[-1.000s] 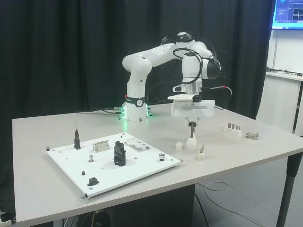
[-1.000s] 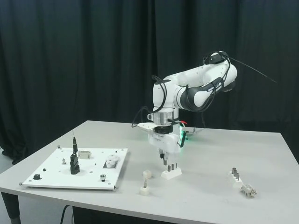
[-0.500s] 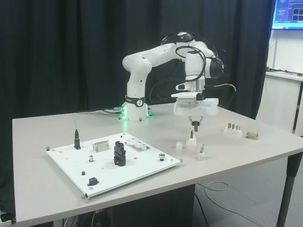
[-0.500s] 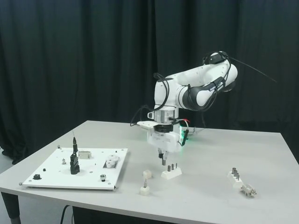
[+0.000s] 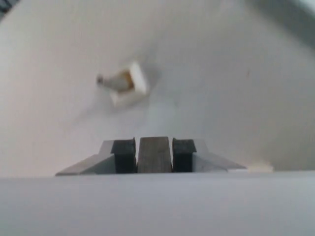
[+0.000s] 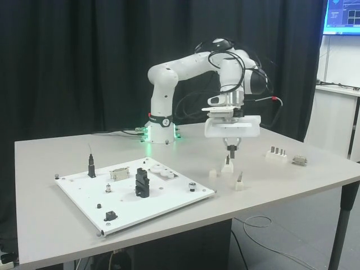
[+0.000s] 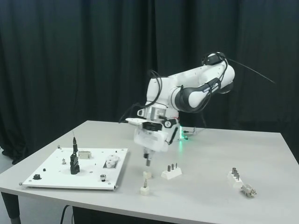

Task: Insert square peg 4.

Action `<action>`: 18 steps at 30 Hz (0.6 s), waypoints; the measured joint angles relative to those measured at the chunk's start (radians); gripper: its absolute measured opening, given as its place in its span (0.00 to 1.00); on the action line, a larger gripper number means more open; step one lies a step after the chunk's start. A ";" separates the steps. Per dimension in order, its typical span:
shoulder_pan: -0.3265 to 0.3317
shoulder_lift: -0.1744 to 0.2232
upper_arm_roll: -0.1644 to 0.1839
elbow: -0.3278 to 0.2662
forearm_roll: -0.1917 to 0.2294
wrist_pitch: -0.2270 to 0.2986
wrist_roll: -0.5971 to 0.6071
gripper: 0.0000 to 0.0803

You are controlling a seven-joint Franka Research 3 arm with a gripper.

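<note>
In the wrist view my gripper (image 5: 154, 155) is shut on a grey square peg (image 5: 154, 146), which stands between the two black fingertips (image 5: 124, 153). The room views show the gripper (image 6: 231, 147) (image 7: 147, 161) hanging above the table with the peg (image 7: 148, 163) pointing down from it. It is over a small white block (image 7: 147, 174) and just left of the white stand with two pegs (image 7: 171, 172). The white assembly board (image 6: 169, 197) (image 7: 88, 179) lies further toward the table's other end, apart from the gripper.
A second small white block with a peg (image 7: 145, 189) (image 5: 125, 83) sits near the front edge. Another peg holder (image 7: 235, 176) and a grey connector (image 7: 247, 190) lie at the far side. A black fixture (image 6: 141, 183) and several small parts stand on the board.
The arm has lifted the peg out of the white stand and carried it sideways toward the board, tilting the hand. The stand now holds two pegs.
</note>
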 joint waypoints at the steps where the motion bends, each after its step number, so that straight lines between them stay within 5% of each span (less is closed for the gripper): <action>1: -0.016 0.000 0.001 0.009 0.000 0.004 -0.004 0.19; 18: -0.273 0.005 -0.009 0.135 -0.050 0.028 -0.132 0.19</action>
